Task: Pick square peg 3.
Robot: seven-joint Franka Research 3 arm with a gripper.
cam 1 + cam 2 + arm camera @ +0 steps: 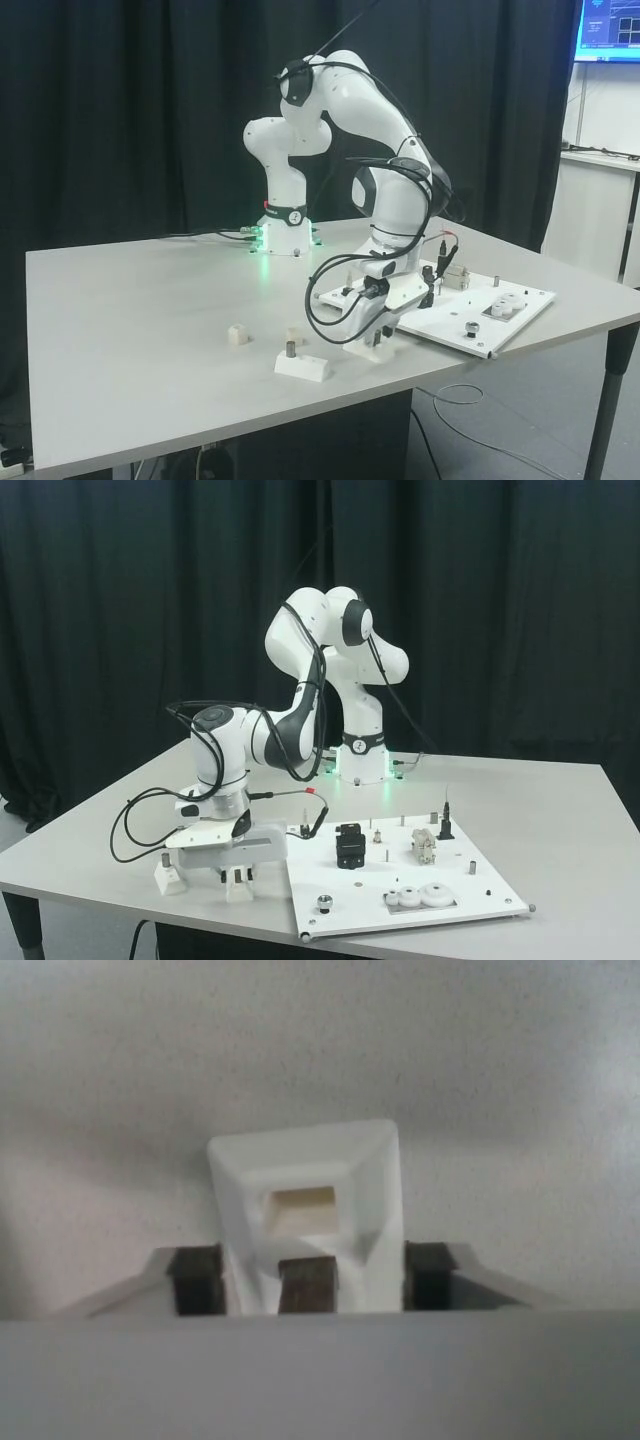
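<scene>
White square peg 3 (305,1220) sits low on the grey table (130,300), clasped between the closed black fingers of the gripper (308,1285), so the grasp looks made and lifting straight up seems next.

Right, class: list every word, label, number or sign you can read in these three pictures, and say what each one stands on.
None can be read.
Screen, upper corner of the first room view: lines of text, too small to read.
Arm base: a dark band with a small mark, too blurred to read.
White board and white block: no lettering shows.
</scene>
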